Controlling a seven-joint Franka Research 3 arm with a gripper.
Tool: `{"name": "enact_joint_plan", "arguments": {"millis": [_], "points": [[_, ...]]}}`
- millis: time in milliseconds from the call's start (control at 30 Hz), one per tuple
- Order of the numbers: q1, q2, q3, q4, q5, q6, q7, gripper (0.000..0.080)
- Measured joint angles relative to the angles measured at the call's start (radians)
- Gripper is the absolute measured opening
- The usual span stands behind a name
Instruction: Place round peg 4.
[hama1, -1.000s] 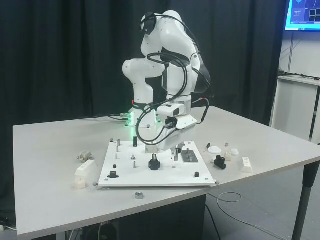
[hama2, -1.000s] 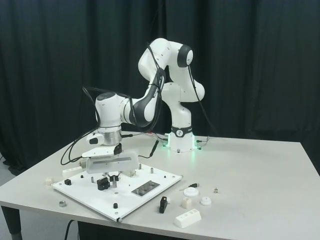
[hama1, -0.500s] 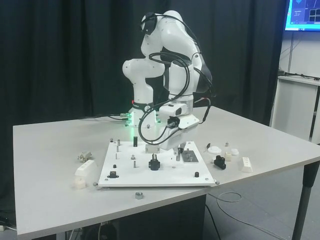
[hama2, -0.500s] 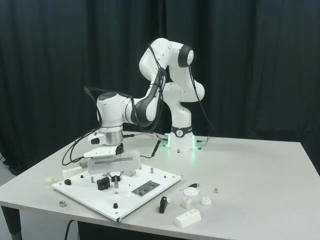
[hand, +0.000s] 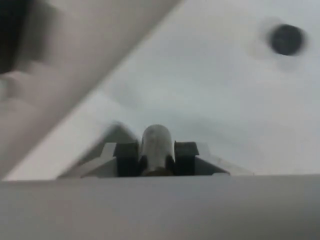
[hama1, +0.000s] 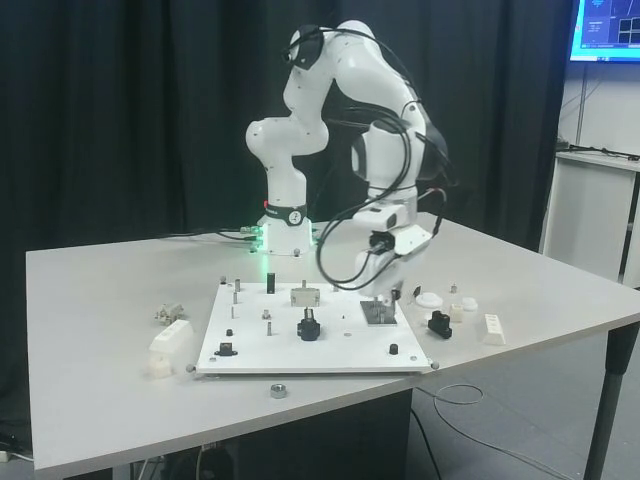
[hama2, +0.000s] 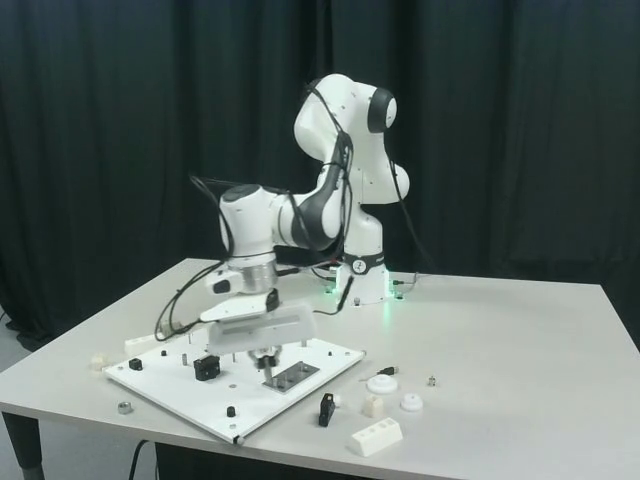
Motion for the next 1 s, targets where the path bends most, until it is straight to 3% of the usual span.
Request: {"name": "enact_joint_plan", "arguments": {"millis": [300, 700, 1000], "points": [[0.082, -0.027, 0.000, -0.020, 0.000, -0.040, 0.091, 0.0150], [0.204, -0.064, 0.000, -0.052, 0.000, -0.042, 0.217, 0.0150], [0.305, -0.065, 0.003, -0.053, 0.012, -0.026, 0.304, 0.0150]]}}
